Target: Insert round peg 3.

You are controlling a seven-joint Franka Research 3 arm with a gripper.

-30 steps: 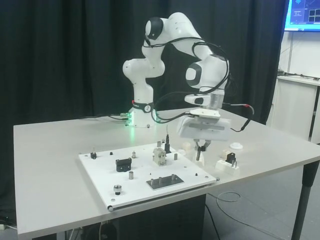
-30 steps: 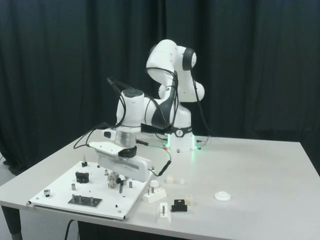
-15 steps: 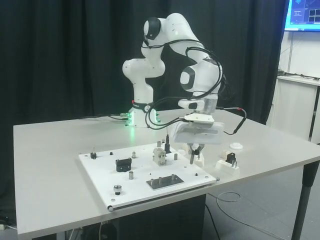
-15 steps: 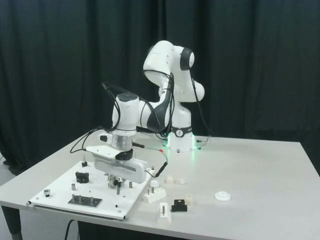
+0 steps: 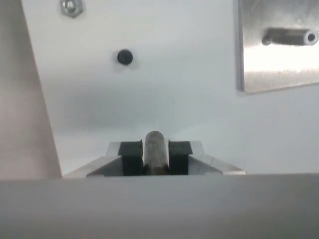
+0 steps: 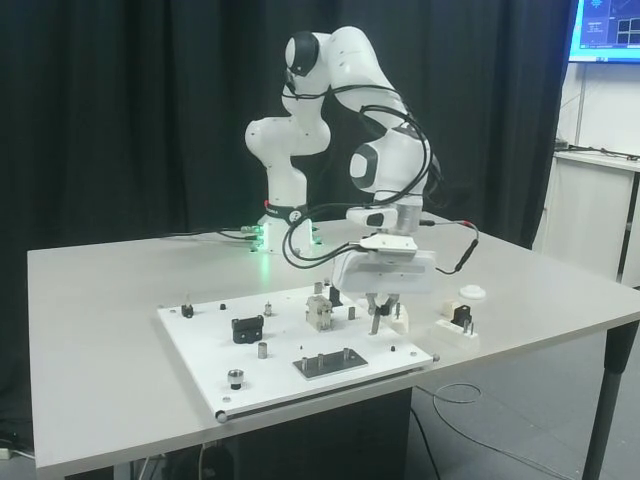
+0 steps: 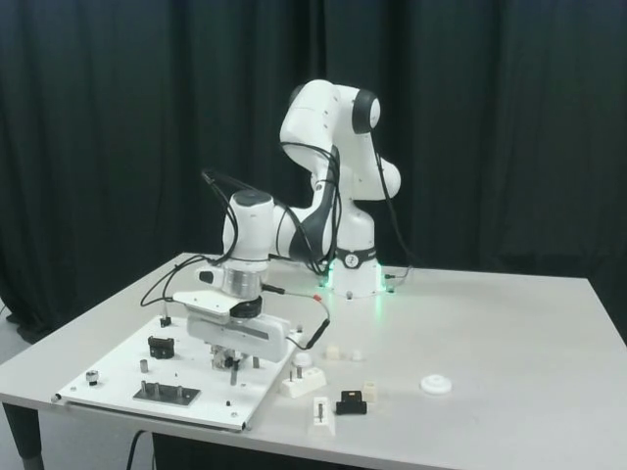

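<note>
round peg [image 5: 154, 151] stands upright, long axis vertical, clamped between the claw [image 6: 377, 312] pads over the white assembly board [image 6: 200, 355]. a small black hole [image 5: 124, 57] in the board lies just ahead of the peg tip, likely its socket. a grey metal plate [image 5: 276, 55] sits aside. the white arm [image 6: 385, 160] folds down from its base, wrist pointing straight at the desk [image 6: 90, 300].

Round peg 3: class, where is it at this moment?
The round peg is clamped between the gripper fingers, hanging upright above the white board, near the board's edge closest to the loose white parts.
</note>
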